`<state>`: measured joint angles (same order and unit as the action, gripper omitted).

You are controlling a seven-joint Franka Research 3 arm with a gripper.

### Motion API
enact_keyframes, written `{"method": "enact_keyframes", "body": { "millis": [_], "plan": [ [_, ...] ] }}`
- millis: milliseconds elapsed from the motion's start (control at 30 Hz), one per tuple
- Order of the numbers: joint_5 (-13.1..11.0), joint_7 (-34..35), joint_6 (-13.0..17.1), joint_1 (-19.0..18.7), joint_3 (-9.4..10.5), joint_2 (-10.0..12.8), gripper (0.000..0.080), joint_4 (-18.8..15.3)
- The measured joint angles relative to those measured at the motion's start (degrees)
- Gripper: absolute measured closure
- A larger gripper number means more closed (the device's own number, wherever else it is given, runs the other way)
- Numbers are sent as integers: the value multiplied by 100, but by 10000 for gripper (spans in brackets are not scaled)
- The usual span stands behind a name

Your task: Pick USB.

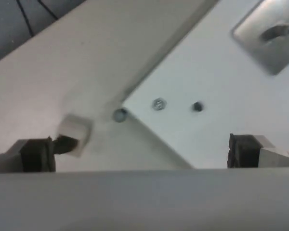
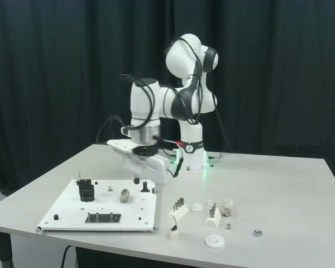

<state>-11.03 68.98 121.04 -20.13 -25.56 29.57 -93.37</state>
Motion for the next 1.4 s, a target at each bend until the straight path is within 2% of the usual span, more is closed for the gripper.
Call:
{"method": "enact_keyframes", "body": {
  "millis": [233, 533, 733, 1067, 1400],
  "plan": [
    [140, 863, -312, -28, 199, 260, 3, 473],
    [492, 1991, -734, -54, 403, 688, 3, 1175],
    [646, 2487, -921, -54, 560, 982, 3, 1528],
    [871, 2964, -1123, -57, 824, 1360, 3, 1857],
    [1264, 3272, -1247, -52, 985, 1560, 3, 1993]
  ]
}}
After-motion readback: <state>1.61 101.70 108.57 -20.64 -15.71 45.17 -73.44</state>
